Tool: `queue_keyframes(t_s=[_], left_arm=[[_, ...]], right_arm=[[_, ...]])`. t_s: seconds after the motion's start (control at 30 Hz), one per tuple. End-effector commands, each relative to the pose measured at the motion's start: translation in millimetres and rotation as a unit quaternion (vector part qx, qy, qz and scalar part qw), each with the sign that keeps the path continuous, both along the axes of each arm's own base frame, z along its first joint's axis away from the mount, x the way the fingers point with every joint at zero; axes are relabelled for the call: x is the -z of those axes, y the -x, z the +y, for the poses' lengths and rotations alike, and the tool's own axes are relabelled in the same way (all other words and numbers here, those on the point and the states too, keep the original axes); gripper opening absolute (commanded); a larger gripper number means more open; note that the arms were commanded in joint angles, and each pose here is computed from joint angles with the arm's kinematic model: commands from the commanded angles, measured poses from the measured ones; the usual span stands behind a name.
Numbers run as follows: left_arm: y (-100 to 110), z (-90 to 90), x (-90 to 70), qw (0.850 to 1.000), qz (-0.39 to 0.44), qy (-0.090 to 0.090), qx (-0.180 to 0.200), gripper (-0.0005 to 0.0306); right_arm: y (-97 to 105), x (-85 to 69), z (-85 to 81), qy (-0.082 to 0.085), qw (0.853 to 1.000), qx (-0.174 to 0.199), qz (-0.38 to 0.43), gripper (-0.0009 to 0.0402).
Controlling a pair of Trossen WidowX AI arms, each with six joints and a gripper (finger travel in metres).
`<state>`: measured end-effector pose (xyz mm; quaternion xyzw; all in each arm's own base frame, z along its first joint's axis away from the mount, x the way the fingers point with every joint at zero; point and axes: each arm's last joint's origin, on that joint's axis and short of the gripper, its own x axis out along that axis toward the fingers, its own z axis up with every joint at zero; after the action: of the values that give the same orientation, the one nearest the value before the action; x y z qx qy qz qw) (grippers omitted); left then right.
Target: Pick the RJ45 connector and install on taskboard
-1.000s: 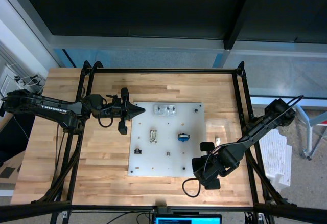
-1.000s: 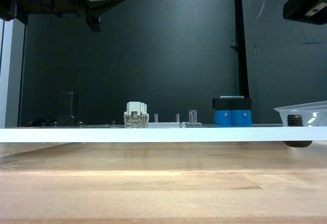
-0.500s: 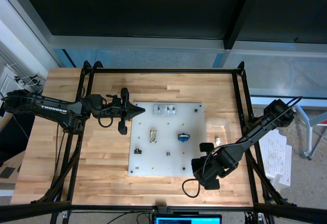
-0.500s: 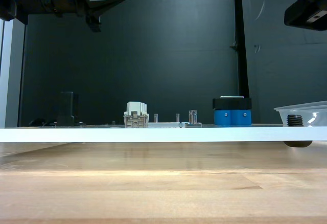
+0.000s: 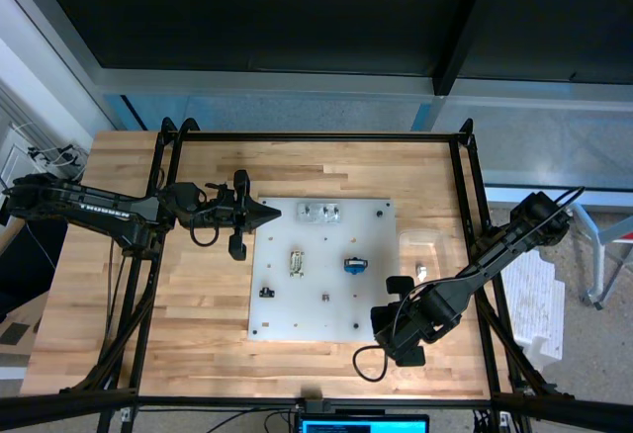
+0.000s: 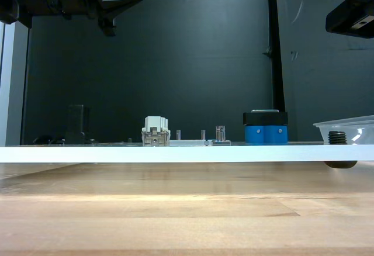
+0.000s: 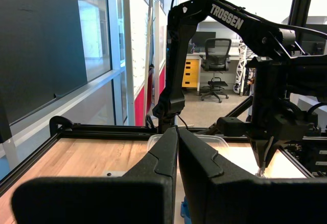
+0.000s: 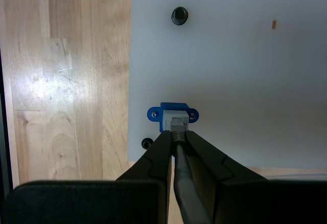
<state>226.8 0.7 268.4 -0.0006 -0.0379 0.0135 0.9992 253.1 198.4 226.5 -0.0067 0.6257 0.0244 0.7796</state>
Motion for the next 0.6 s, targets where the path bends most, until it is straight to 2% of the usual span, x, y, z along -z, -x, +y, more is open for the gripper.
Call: queue_keyframes(t_s=[0.03,0.33,0.6], left_arm=[[0,0.1,-0.1,1.000,0.000,0.000,0.000,0.0000],[0,0.0,-0.1,1.000,0.000,0.000,0.000,0.0000],[0,0.0,-0.1,1.000,0.000,0.000,0.000,0.0000]], right_arm=[[0,2.6,-0.5,0.001,1.000,0.000,0.001,0.0000],[1,13.6,-0.8,-0.008,1.000,0.001,-0.006,0.0000],[1,12.3,-0.5,-0.009,1.000,0.002,-0.005,0.0000]])
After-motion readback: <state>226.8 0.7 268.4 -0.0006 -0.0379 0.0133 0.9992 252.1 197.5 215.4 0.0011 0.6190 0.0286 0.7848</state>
